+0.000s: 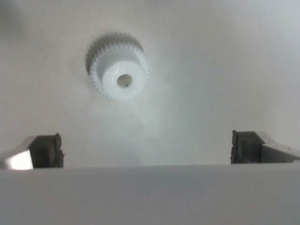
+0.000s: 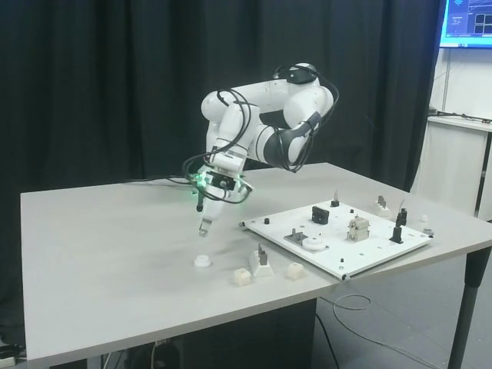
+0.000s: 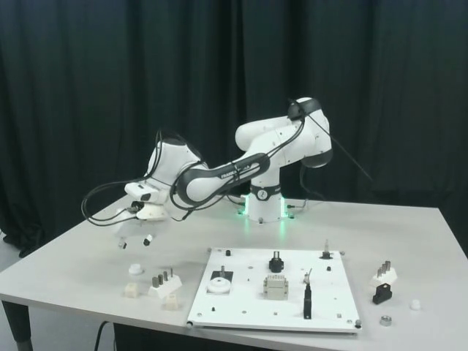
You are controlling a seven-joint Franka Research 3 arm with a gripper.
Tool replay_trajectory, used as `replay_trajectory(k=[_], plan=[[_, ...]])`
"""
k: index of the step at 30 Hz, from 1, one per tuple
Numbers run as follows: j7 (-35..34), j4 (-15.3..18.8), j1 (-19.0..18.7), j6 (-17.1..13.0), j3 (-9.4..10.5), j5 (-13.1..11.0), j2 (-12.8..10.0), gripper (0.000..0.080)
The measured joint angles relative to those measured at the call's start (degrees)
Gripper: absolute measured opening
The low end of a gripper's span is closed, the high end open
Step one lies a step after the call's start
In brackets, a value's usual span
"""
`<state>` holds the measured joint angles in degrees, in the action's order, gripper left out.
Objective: Pick medium gear.
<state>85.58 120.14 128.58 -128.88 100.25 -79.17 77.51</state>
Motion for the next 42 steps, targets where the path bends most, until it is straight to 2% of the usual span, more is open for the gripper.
replay_trajectory(k=[7, 13, 21, 34, 42], plan=[[8.6, -0.7, 0.1, -0.9, 0.55, 2.0, 0.2, 0.0800], [18.9, -1.1, 0.1, -1.8, 1.04, 3.1, 0.3, 0.0800], [24.9, -1.4, 0.1, -3.5, 1.96, 3.3, 0.5, 0.0800], [28.7, -1.5, 0.5, -6.5, 4.43, 3.3, 1.1, 0.0800], [29.3, -1.5, 0.8, -7.2, 5.90, 3.3, 1.7, 0.0800]])
